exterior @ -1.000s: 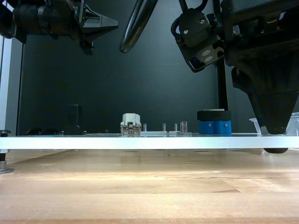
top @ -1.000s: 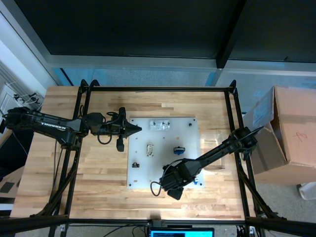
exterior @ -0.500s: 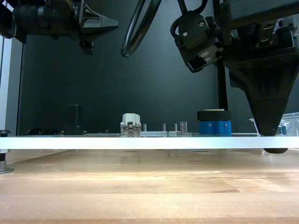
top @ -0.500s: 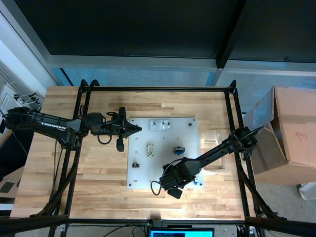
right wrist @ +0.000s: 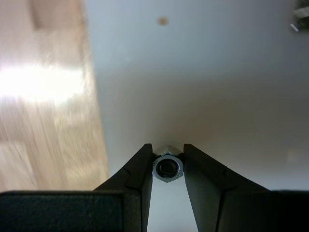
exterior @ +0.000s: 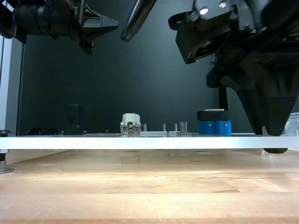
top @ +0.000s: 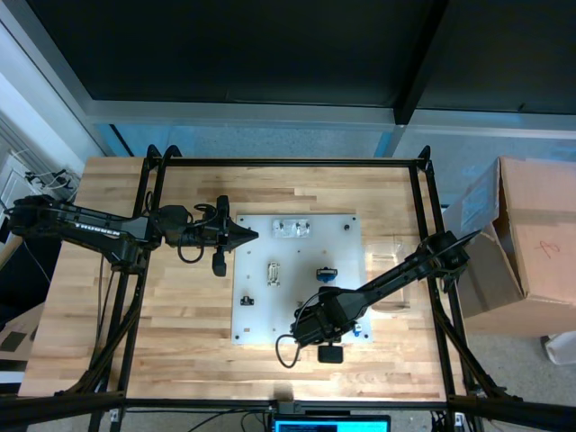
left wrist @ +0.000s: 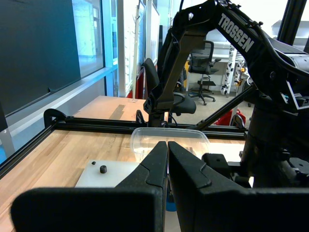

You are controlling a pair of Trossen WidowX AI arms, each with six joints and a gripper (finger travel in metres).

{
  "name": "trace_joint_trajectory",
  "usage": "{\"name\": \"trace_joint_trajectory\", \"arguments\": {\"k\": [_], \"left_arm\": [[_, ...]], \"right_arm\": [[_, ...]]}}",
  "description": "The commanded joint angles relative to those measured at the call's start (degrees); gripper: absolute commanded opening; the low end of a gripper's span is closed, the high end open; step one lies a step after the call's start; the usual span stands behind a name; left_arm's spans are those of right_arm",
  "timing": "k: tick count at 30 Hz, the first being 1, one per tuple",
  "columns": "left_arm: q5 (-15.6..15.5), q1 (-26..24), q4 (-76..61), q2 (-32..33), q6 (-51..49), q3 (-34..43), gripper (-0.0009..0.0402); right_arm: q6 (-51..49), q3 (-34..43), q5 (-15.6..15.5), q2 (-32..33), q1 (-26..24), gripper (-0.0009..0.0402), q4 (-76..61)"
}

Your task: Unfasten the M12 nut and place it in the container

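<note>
Only wrist view shows right pincer (right wrist: 166, 148) clamping nut (right wrist: 167, 167); left pincer (top: 253, 235) aloft.

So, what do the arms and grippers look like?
Both arms are slim, jointed and black, with white TROSSEN lettering and looped black cables. The left gripper, by the board's left edge, and right gripper, over its near right, have tapered black fingers.

Right arm (left wrist: 237, 39): "TROSSEN", white capitals along its black link.
Left arm (top: 90, 230): "TROSSEN", small white capitals along its black link.
</note>
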Motion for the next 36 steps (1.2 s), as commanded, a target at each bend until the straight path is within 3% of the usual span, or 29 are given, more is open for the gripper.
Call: {"name": "trace_joint_trajectory", "arguments": {"k": [1, 13, 18, 30, 36], "left_arm": [[0.0, 0.0, 0.0, 0.0, 0.0, 0.0, 0.0000], [0.0, 0.0, 0.0, 0.0, 0.0, 0.0, 0.0000], [0.0, 0.0, 0.0, 0.0, 0.0, 0.0, 0.0000], [0.0, 0.0, 0.0, 0.0, 0.0, 0.0, 0.0000], [0.0, 0.0, 0.0, 0.0, 0.0, 0.0, 0.0000]], "right_arm": [[-10.6, 0.0, 0.0, 0.0, 0.0, 0.0012, -0.3], [-51.6, 0.0, 0.0, -0.3, 0.2, 0.0014, -0.8], [-62.7, 0.0, 0.0, -0.3, 0.2, 0.0026, -1.1], [-64.3, 0.0, 0.0, -0.3, 0.3, 0.0070, -1.1], [-64.1, 0.0, 0.0, -0.7, 0.5, 0.0138, -0.7]]}}
